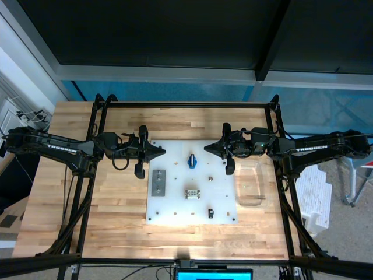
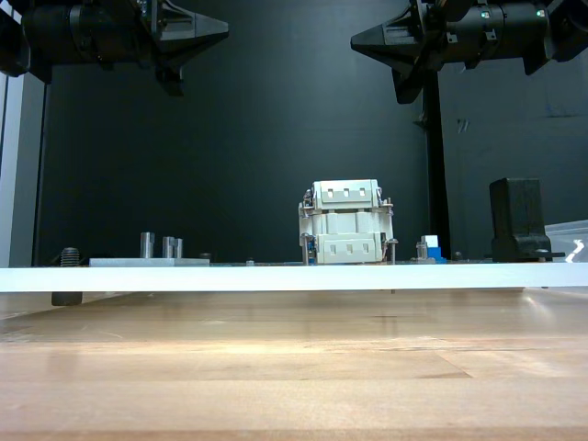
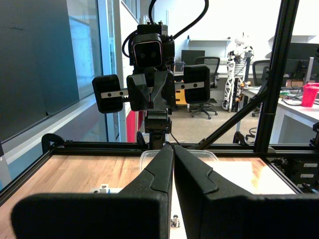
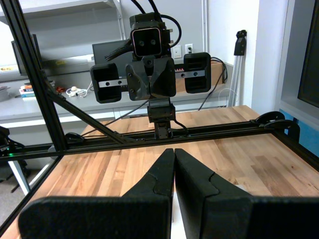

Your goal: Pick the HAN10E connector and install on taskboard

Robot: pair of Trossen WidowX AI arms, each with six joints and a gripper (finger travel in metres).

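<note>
HAN10E connector (image 1: 192, 194) sits upright on the taskboard (image 1: 175, 211), just below centre of the high view. It lies to the right of the grey metal block (image 1: 158, 182), below the blue piece (image 1: 192, 160) and above a small black part (image 1: 210, 212). Nothing grips it. Left end effector (image 1: 161, 150): fingers pressed together, holding nothing, hovering over the board's upper-left edge, tip pointing right. Right end effector (image 1: 208, 147): fingers likewise closed and empty, over the upper middle of the board, tip pointing left. Both hang high, well apart from the connector. A clear tray (image 1: 250, 185) rests on the bench (image 1: 70, 221) beside the board's right edge.
</note>
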